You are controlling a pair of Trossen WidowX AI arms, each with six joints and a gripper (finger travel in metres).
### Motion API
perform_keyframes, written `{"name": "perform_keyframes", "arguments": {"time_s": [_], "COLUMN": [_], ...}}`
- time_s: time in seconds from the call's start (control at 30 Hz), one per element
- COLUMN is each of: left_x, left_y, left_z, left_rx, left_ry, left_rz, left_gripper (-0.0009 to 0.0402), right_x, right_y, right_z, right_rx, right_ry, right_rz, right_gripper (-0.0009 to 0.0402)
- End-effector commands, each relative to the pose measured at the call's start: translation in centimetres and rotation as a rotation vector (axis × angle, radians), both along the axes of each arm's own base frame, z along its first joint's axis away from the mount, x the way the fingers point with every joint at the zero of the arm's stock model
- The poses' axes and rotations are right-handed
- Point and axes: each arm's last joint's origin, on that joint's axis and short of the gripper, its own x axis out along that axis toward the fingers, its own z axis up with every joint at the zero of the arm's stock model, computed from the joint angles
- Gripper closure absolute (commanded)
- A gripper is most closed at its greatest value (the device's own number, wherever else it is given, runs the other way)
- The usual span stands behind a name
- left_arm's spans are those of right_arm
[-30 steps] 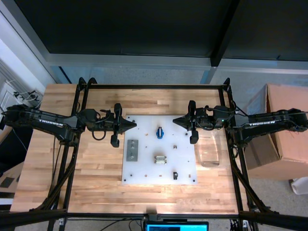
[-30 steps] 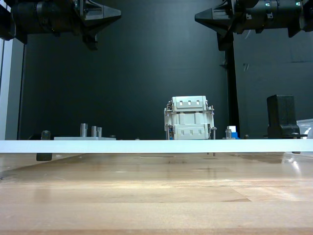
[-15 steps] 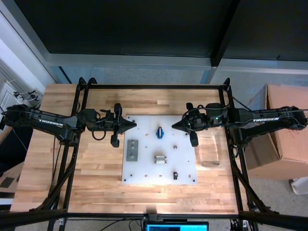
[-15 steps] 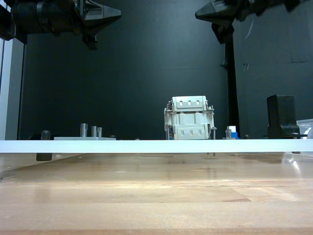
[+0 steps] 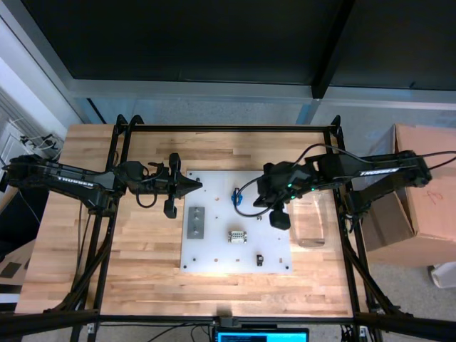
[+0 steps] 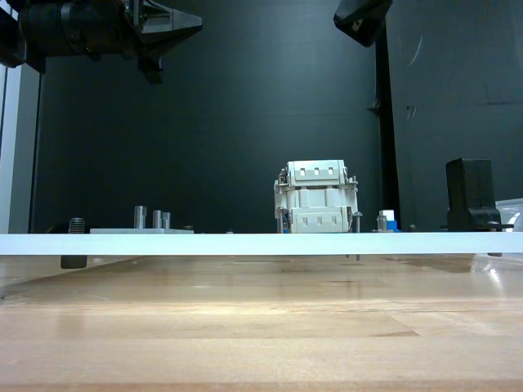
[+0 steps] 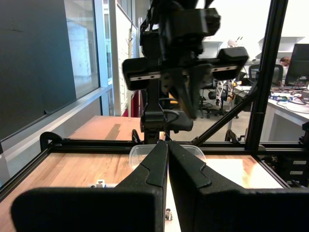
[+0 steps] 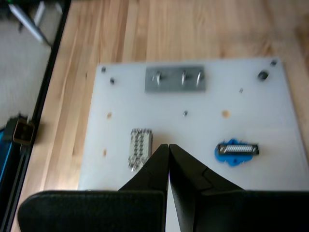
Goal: Remove the HAN10E connector from the taskboard and place in the container
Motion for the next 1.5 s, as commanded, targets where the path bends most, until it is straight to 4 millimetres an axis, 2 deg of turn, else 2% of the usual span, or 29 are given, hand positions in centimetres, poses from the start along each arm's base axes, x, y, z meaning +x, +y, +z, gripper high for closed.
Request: {"name": "perform_keyframes", "arguments": {"time_s": [0.03,0.3,0.57,1.07,1.3,1.5], "left_x": [0.0,0.0,0.0,0.0,0.0,0.0], "left_y": [0.0,0.0,0.0,0.0,0.0,0.0], "left_z": [0.0,0.0,0.0,0.0,0.0,0.0], "left_rx": [0.0,0.0,0.0,0.0,0.0,0.0], "left_ry": [0.0,0.0,0.0,0.0,0.0,0.0], "left_rz": [0.0,0.0,0.0,0.0,0.0,0.0], "left_gripper": [0.0393,0.0393,0.0393,0.0393,0.0393,0.0393], "right_x": [1.1,3.3,4.8,5.0,5.0,5.0], "right_y": [1.0,2.9,3.8,4.0,4.0,4.0], "right_z": [0.3,0.1,-1.0,-1.3,-1.3,-1.4], "right_rx": [-0.005,-0.075,-0.094,-0.097,-0.108,-0.107], "right_ry": [0.069,0.22,0.319,0.327,0.324,0.323], "right_rz": [0.01,-0.013,-0.005,-0.007,-0.015,-0.034], "right_gripper": [0.0393,0.0393,0.0393,0.0389,0.0355,0.029]}}
